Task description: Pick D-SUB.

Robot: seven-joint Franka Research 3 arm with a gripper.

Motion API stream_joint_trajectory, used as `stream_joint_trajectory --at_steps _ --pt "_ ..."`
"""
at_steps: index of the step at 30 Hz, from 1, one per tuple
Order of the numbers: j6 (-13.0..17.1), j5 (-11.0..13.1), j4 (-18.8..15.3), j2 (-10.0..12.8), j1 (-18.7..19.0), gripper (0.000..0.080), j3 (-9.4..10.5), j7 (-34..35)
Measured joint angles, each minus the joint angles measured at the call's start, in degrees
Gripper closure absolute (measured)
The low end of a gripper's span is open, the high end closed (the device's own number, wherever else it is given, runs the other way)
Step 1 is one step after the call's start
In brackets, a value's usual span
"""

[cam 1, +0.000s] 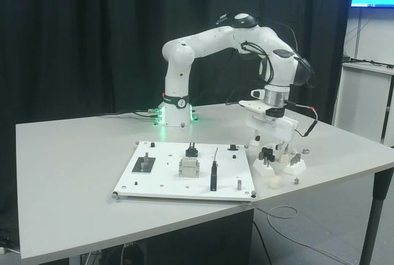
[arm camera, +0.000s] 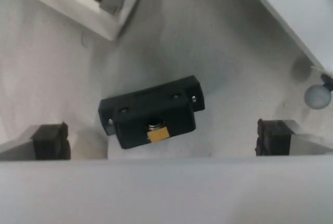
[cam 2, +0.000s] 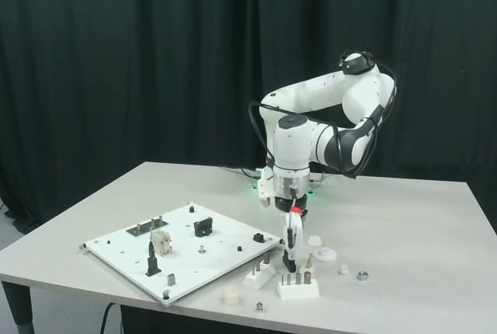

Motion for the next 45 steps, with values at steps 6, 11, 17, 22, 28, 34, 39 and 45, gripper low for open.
stream_joint_trajectory --at_steps 6,11,17,22,28,34,39,45 --pt "0.57 1.0 -0.35 0.0 -0.01 0.0003 0.74 -0.25" --pt "1.13 1.21 -0.61 0.0 -0.01 0.0003 1.28 -0.52" --pt "2.32 1.62 -0.97 0.0 -0.05 0.0003 2.06 -1.13" --pt "3.33 2.22 -1.11 0.01 -0.22 0.0003 2.77 -2.0" --pt "4.69 2.75 -1.11 0.02 -0.53 0.0003 3.71 -2.22" --pt "5.25 3.19 -1.11 0.02 -0.8 0.0222 4.19 -2.22" --pt "5.24 3.3 -1.11 0.01 -0.91 0.0396 4.22 -2.22" --pt "5.24 3.31 -1.12 0.01 -0.92 0.0396 4.2 -2.22"
